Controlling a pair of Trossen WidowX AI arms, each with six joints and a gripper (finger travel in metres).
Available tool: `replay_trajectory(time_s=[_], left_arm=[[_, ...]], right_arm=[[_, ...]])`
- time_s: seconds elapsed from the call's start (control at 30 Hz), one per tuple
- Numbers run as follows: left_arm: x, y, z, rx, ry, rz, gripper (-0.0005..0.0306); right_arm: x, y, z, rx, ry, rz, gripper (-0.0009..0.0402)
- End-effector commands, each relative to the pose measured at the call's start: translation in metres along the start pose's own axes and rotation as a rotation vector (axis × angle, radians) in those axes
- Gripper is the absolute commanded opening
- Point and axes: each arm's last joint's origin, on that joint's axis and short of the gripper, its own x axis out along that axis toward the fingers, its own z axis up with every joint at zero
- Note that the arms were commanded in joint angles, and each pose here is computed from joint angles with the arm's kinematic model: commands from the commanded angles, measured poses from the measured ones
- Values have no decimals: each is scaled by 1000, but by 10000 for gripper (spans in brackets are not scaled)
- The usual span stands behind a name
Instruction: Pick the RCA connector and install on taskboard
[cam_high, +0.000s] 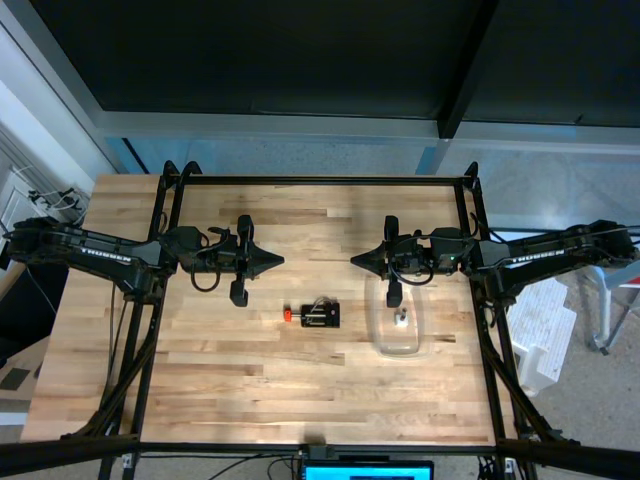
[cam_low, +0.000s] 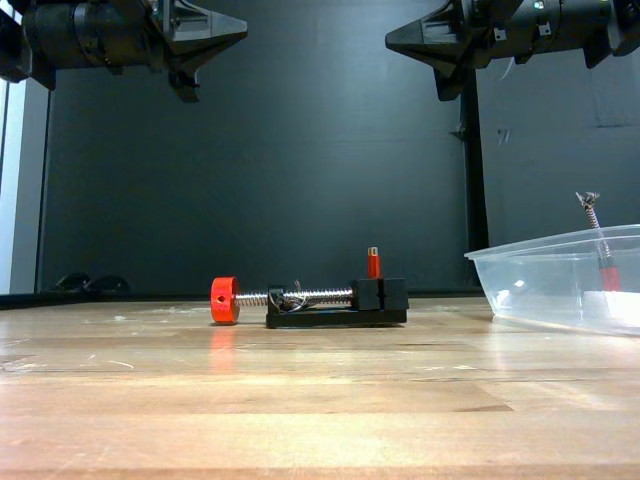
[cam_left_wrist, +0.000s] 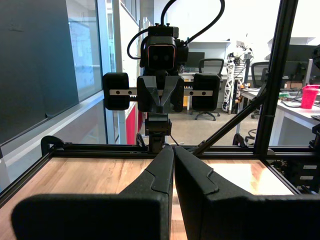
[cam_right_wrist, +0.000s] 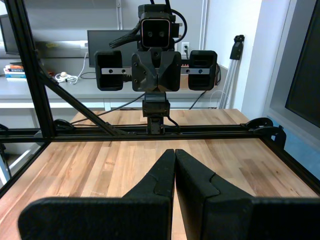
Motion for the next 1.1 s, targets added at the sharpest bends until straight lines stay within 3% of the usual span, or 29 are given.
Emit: replay_trajectory(time_s=[0.03, 0.73, 0.93, 1.1], left_arm=[[0, 0, 0, 0, -1, 0, 0], [0, 0, 0, 0, -1, 0, 0], [0, 0, 0, 0, 0, 0, 0], [0, 0, 0, 0, -1, 0, 0]], right_arm=[[1, 0, 0, 1, 2, 1, 0], [0, 0, -1, -1, 6, 1, 0], [-1, 0, -5, 3, 114, -2, 0], [-4, 2, 2, 8, 269, 1, 0]])
